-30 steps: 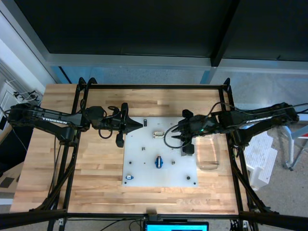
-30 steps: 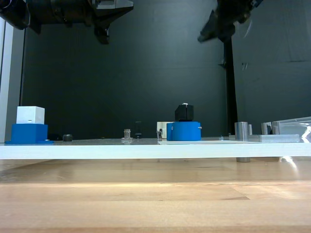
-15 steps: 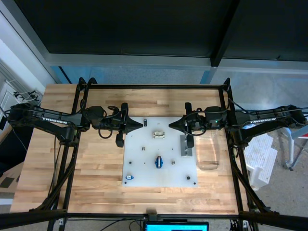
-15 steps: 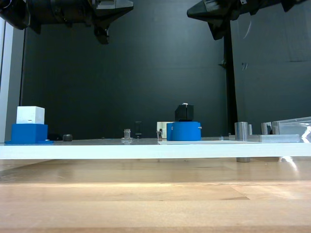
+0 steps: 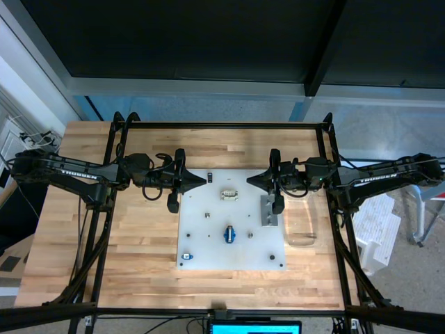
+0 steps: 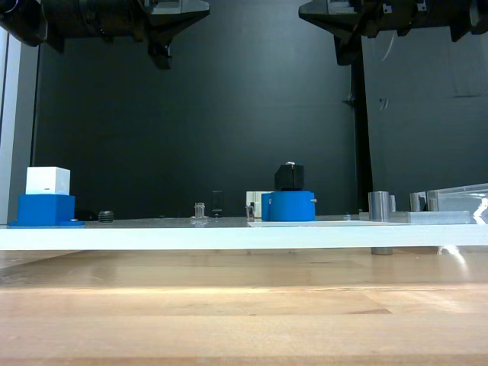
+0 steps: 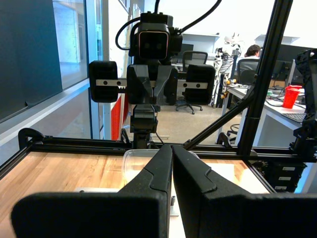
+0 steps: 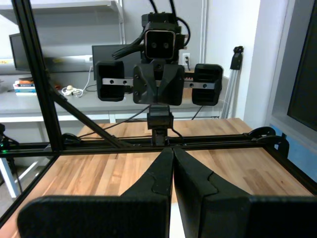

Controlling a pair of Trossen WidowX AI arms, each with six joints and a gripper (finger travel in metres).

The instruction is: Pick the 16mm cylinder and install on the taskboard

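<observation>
The wooden table (image 5: pixel 139 236) carries the taskboard (image 5: pixel 208 240), a white square plate lying flat at its middle. A clear plastic tray (image 5: pixel 303 233) sits just beside the board's right edge.

Both arms reach inward at the same height, well above the board (the low view shows only their undersides, up by the frame edge). The left gripper (image 5: pixel 204 179) hangs over the board's far left corner, pointing right, and its fingers (image 7: pixel 157 171) are pressed together with nothing between them. The right gripper (image 5: pixel 250 179) hangs over the far right part of the board, pointing left toward the other. Its fingers (image 8: pixel 159 171) are likewise closed flat against each other and empty. The two tips are apart, with the beige connector (image 5: pixel 228 194) on the board below the gap.

The grey metal block (image 5: pixel 268 210) lies on the board's right side, on the near side of the right gripper. The blue fitting (image 5: pixel 229 234) stands near the board's centre with a black part on top. A blue base with a white cube (image 6: pixel 46 200) stands at the near left corner.

The 16mm cylinder (image 5: pixel 250 234) stands upright in the board just right of the blue fitting. In the low view it (image 6: pixel 379 206) rises above the plate and a grey stub shows beneath it. Neither gripper touches it.
</observation>
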